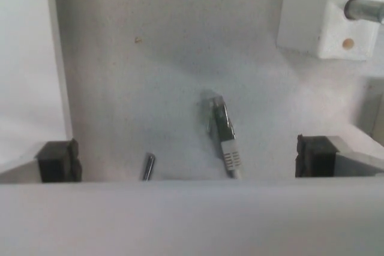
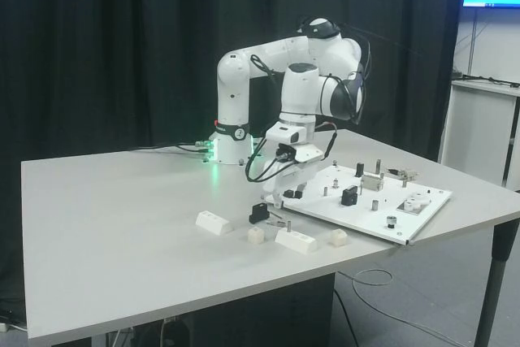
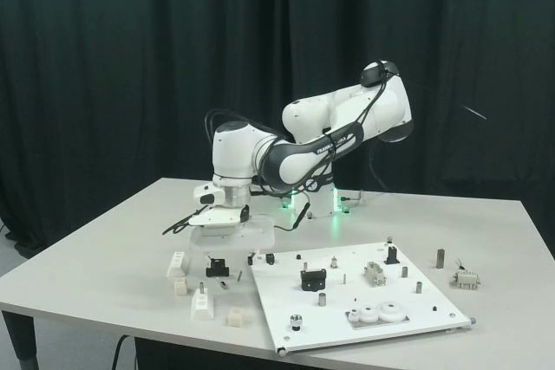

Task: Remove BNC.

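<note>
Two black fingers [image 1: 57,161] of the gripper [image 1: 186,159] stand wide apart, holding nothing, low over the grey surface [image 2: 106,217] by the edge of the white board [image 3: 276,301]. Below them, between the fingers, lie a plug [image 1: 223,139] and a small pin [image 1: 148,166]. A white block [image 1: 312,16] sits nearby. Which piece is the BNC I cannot tell.

White jointed arm [image 3: 321,140], black cables, green base light
</note>
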You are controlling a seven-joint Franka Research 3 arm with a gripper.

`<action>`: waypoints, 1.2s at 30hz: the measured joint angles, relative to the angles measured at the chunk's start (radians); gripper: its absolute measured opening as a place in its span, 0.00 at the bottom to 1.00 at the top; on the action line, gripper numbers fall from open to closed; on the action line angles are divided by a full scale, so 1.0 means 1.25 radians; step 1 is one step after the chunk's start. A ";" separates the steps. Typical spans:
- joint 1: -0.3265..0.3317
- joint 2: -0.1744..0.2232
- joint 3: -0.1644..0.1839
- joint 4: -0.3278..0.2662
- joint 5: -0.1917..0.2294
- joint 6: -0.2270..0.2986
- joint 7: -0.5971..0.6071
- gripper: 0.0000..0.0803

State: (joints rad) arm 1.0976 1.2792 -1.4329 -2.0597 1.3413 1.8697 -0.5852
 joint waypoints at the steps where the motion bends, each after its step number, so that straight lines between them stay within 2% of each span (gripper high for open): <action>1: 0.000 0.000 0.000 0.001 0.000 0.000 0.000 1.00; 31: 0.017 0.000 -0.014 0.005 -0.003 0.000 0.000 1.00; 36: 0.021 0.000 -0.018 0.005 -0.005 -0.010 0.000 1.00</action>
State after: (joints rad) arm 1.1240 1.2789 -1.4555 -2.0536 1.3348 1.8572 -0.5852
